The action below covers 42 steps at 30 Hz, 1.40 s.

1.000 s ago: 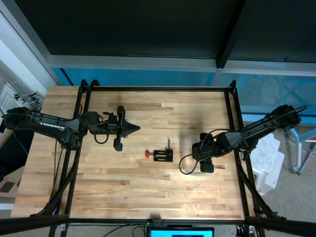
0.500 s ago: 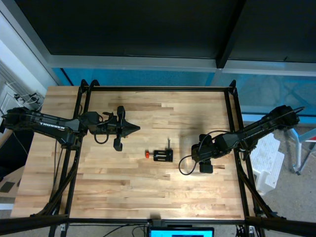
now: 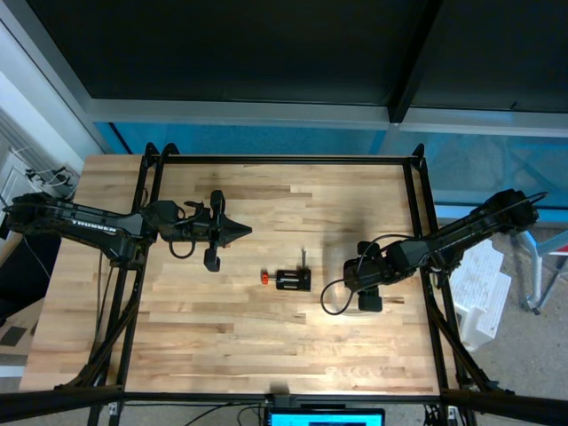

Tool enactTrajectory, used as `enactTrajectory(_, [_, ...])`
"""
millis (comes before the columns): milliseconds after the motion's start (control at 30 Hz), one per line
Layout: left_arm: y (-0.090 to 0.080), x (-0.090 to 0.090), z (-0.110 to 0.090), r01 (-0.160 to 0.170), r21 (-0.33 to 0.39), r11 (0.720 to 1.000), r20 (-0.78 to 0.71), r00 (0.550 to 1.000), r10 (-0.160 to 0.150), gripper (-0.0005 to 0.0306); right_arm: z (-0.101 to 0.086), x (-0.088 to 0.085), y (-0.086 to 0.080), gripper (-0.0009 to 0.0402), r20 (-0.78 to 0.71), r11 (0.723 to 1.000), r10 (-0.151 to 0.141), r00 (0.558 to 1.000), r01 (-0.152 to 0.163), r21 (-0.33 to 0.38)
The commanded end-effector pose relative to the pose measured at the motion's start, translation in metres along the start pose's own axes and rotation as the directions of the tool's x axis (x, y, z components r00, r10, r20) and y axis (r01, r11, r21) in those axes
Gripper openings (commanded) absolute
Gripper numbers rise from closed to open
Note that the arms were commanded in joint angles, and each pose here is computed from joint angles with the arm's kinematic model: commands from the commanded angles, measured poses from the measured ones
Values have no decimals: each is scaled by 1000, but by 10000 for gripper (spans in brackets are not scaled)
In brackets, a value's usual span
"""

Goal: Pick the usb-c connector and install on the hub

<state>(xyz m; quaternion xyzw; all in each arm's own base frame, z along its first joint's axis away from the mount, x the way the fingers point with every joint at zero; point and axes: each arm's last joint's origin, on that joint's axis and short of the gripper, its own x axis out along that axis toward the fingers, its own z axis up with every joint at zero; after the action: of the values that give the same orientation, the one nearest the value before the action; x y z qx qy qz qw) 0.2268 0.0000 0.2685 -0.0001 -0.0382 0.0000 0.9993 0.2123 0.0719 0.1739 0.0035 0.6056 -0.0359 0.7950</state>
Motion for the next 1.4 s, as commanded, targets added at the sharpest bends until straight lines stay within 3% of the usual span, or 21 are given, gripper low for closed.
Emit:
enactTrajectory(33, [0, 0, 0, 0, 0, 1000, 0, 1000, 0, 0, 0, 0, 0, 138, 2, 1000, 0, 1000, 0, 2])
enactTrajectory(1200, [0, 0, 0, 0, 0, 1000, 0, 1000, 0, 0, 1, 0, 0, 1, 12, 1000, 4, 1000, -4, 5])
enactTrajectory(1400, [0, 0, 0, 0, 0, 1000, 0, 1000, 0, 0, 1, 0, 0, 1, 12, 1000, 4, 1000, -4, 6])
